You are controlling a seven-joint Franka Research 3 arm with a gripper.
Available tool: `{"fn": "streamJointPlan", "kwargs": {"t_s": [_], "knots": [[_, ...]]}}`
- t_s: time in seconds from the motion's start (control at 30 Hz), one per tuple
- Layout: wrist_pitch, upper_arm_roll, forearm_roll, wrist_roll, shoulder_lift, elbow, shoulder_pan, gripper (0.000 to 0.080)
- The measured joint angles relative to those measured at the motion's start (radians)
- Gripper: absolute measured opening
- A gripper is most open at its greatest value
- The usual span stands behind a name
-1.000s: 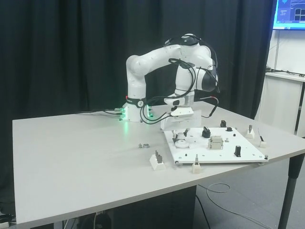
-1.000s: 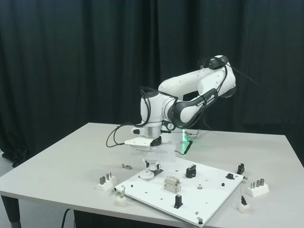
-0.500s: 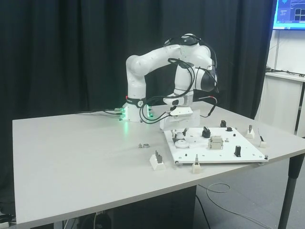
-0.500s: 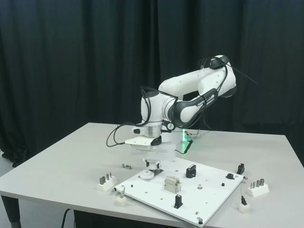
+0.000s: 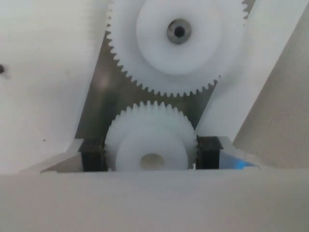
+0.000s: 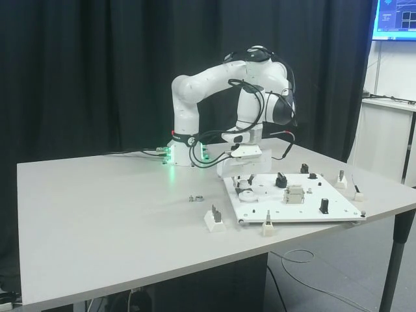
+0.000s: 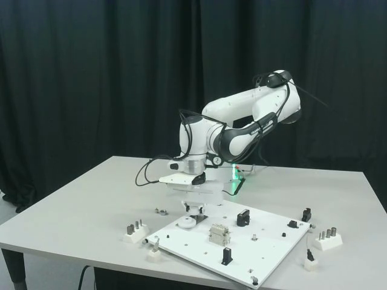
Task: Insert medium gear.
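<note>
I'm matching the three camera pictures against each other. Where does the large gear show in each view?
Wrist view: the large gear fills the upper middle, its teeth next to the medium gear held between the black fingers.
First room view: a small white disc on the board's near left part, below the gripper.
Second room view: a white disc at the board's left corner, under the gripper.
Shared landmark: the white board.
</note>
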Motion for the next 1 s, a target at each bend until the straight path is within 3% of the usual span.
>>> {"fn": "streamJointPlan", "kwargs": {"t_s": [1.0], "knots": [[0.028, 0.005, 0.020, -0.017, 0.000, 0.000, 0.004, 0.0399]]}}
